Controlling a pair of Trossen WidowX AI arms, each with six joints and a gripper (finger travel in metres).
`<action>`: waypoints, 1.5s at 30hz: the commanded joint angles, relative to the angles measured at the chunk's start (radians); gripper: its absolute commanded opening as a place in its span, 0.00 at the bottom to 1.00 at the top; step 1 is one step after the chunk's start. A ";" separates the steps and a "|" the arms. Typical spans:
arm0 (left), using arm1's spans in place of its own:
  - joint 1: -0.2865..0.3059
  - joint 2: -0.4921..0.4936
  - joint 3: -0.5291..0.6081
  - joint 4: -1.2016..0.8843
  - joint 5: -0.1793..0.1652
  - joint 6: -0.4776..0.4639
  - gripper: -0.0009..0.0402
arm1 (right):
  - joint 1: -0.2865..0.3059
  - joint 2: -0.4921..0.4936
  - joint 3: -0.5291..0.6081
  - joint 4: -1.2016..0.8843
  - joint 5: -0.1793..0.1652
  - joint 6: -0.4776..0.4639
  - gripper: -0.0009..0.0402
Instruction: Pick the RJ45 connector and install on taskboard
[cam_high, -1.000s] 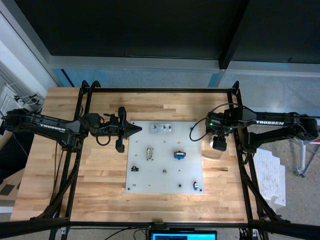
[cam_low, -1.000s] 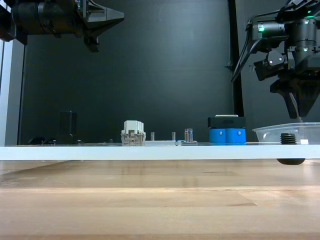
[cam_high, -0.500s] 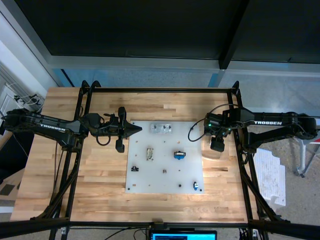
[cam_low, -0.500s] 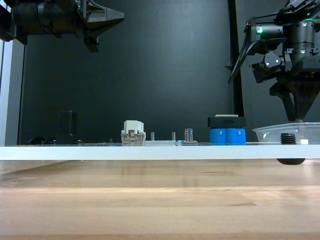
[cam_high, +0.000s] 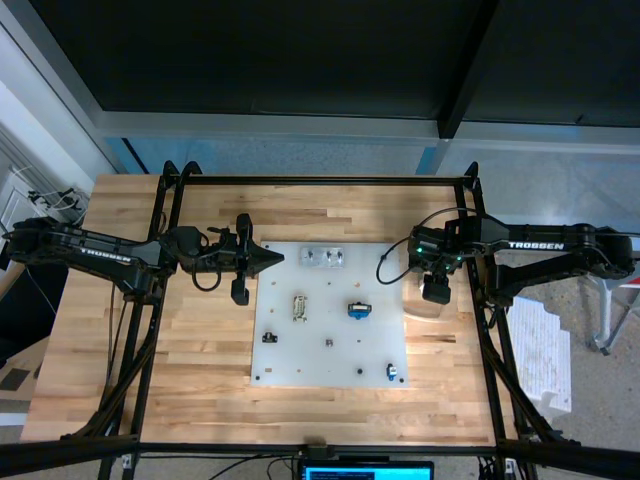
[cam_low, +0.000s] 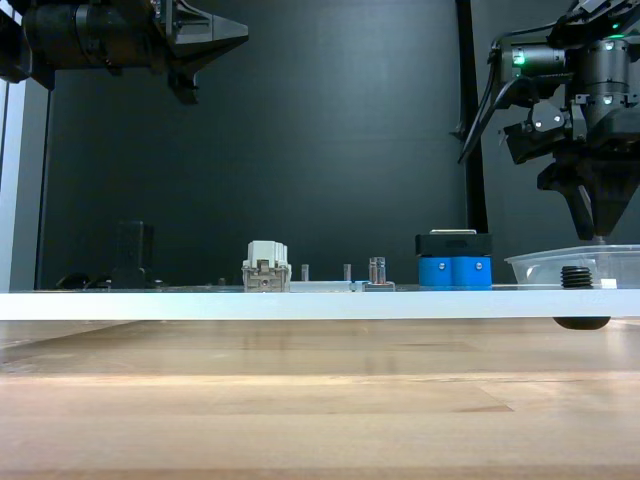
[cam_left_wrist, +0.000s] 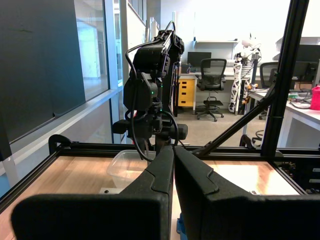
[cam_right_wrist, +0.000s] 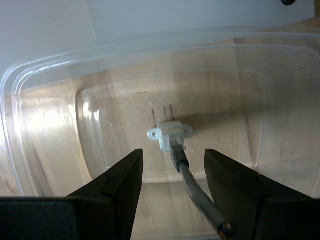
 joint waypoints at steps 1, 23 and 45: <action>0.000 0.000 0.000 0.000 0.000 0.000 0.02 | 0.001 0.000 0.007 -0.017 0.002 -0.047 0.41; 0.000 0.000 0.000 0.000 0.000 0.000 0.02 | -0.003 0.044 -0.007 -0.002 -0.034 -0.115 0.36; 0.000 0.000 0.000 0.000 0.000 0.000 0.02 | -0.005 0.043 -0.005 -0.004 -0.014 -0.107 0.15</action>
